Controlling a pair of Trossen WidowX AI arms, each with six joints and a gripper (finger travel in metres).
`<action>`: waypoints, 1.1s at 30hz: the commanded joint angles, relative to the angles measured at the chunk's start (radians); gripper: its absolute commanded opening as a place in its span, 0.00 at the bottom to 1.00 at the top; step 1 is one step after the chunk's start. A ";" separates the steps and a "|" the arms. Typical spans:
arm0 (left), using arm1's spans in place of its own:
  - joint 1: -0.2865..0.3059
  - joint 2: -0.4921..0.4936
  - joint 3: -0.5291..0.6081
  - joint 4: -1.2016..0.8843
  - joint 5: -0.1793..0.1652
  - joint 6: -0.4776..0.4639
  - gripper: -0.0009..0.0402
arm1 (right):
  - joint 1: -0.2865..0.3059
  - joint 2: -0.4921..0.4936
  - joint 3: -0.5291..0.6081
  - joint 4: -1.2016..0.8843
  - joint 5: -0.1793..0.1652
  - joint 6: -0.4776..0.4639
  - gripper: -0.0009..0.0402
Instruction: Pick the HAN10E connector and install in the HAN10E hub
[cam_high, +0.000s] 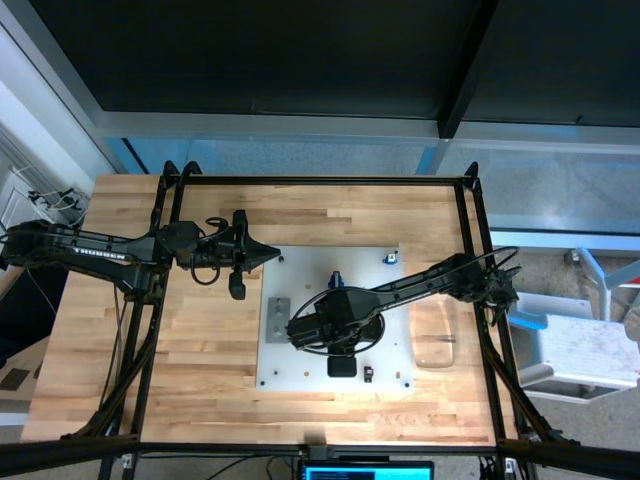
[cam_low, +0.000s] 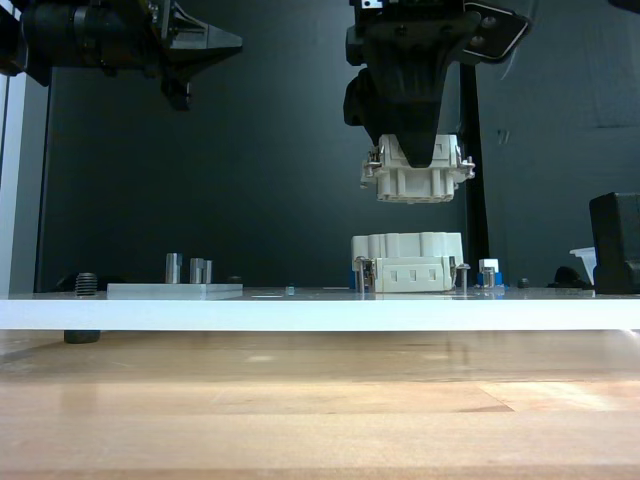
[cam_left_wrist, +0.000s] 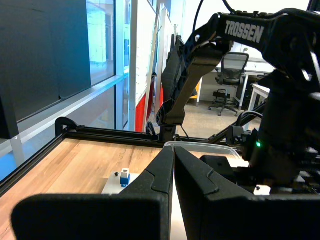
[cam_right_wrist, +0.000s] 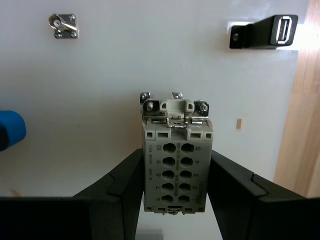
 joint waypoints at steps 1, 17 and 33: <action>0.000 0.000 0.000 -0.001 0.000 0.000 0.02 | 0.000 0.021 0.015 0.006 0.000 0.003 0.04; 0.000 0.000 0.000 0.000 0.000 0.000 0.02 | -0.009 0.023 -0.010 0.042 -0.002 -0.003 0.04; 0.000 0.000 0.000 0.000 0.000 0.000 0.02 | -0.009 0.023 -0.056 0.076 -0.005 -0.012 0.04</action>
